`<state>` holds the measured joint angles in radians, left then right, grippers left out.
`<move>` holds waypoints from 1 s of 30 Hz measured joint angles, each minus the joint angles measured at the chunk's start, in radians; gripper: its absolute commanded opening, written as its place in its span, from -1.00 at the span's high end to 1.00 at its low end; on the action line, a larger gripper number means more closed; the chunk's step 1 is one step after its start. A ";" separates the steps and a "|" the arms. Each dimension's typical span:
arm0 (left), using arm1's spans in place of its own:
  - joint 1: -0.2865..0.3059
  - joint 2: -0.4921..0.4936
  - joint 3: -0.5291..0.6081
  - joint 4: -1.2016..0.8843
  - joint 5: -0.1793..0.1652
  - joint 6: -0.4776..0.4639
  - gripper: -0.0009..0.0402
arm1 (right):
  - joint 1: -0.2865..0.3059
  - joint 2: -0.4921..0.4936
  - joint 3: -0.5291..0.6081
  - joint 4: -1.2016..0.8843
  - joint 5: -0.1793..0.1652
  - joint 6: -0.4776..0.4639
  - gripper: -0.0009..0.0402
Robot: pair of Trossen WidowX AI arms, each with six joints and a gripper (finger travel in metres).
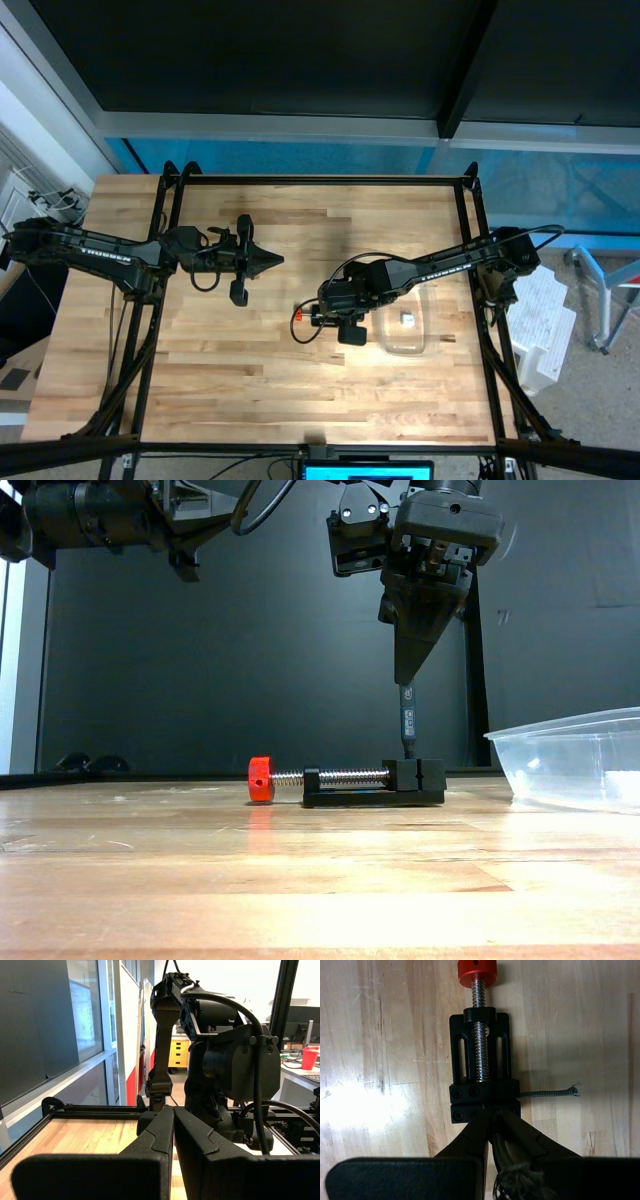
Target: Pick the usb-c connector and install on the hub
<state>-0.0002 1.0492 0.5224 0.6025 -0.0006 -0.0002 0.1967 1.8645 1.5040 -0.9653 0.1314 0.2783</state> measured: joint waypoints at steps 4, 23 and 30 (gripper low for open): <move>0.000 0.000 0.000 0.000 0.000 0.000 0.96 | 0.000 -0.001 0.001 0.000 0.000 0.000 0.75; 0.000 0.000 0.000 0.000 0.000 0.000 0.96 | 0.002 -0.043 0.056 -0.076 -0.050 0.000 0.14; 0.000 0.000 0.000 0.000 0.000 0.000 0.96 | 0.002 -0.072 0.056 -0.099 -0.054 -0.004 0.05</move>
<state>-0.0002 1.0489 0.5228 0.6025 -0.0002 -0.0002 0.1986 1.7920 1.5600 -1.0641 0.0776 0.2741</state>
